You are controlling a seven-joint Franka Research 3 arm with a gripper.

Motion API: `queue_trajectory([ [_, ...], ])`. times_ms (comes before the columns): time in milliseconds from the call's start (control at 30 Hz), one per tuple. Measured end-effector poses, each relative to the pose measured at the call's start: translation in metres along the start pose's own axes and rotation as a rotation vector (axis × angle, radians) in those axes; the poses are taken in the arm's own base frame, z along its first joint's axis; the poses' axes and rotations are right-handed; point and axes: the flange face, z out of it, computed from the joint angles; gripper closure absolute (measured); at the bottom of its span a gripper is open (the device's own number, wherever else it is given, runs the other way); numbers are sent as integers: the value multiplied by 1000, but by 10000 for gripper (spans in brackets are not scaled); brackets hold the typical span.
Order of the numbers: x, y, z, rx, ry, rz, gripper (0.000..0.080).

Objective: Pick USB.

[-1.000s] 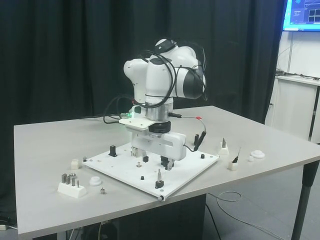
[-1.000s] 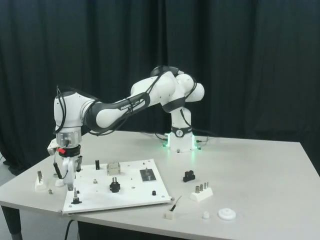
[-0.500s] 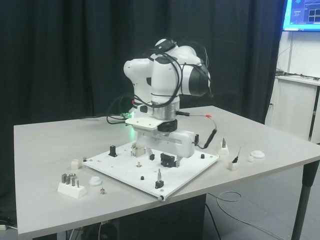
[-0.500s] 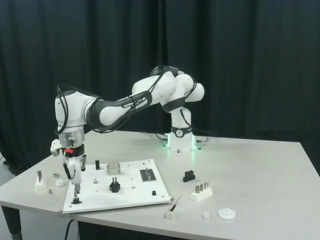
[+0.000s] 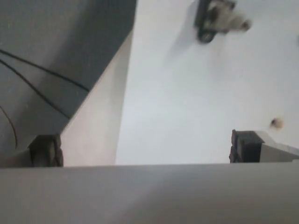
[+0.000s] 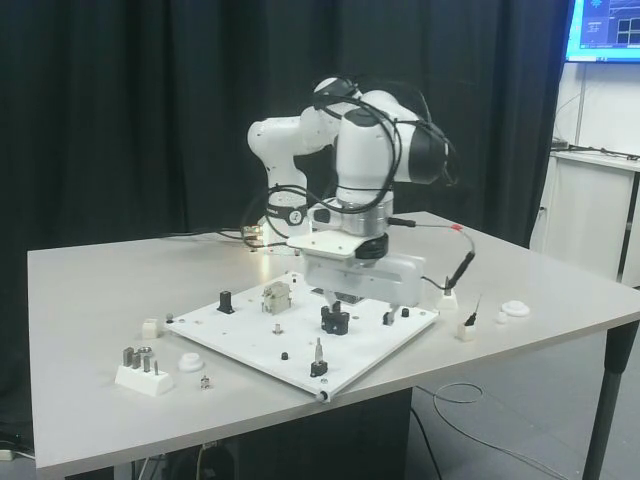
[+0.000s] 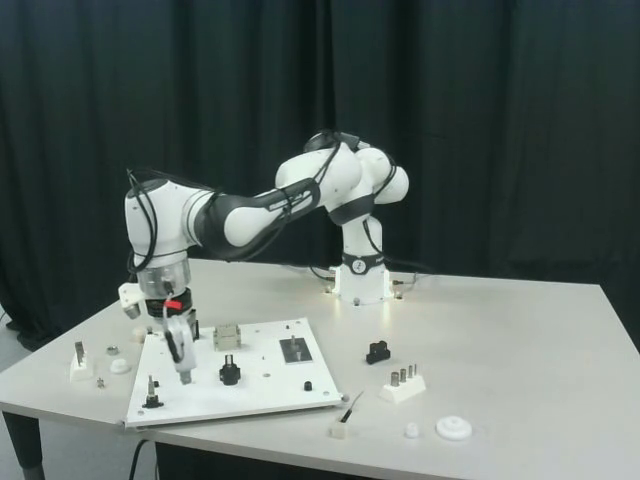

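The USB looks like the small grey plug standing in a white holder [image 6: 446, 292] on the table just off the board's edge; the second room view shows this holder [image 7: 79, 360] too. My gripper [image 6: 362, 305] [image 7: 185, 372] hangs over the white board [image 6: 360, 345], apart from that holder. In the wrist view my gripper [image 5: 145, 148] is open, its black fingertips [image 5: 245, 145] wide apart with only the bare board [image 5: 196, 93] and table edge between them. The USB is not in the wrist view.
On the board stand a black knob [image 6: 333, 320], a grey block [image 6: 275, 297] and an upright peg [image 6: 318, 358]. Around it on the table are a pin holder [image 6: 140, 368], a probe stand [image 6: 467, 325], a white gear [image 6: 515, 310] and a black clip [image 7: 377, 351].
The hand has swung across the board away from the upright peg and turned about its wrist; the dangling cable swung with it. Nothing was taken hold of.
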Motion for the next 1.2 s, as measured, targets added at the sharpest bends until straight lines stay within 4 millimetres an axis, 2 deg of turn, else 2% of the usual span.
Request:
queue_trajectory([
  [733,-101,3,10,-86,3,-60,3],
  [1200,-173,12,11,-130,31,-154,3],
])
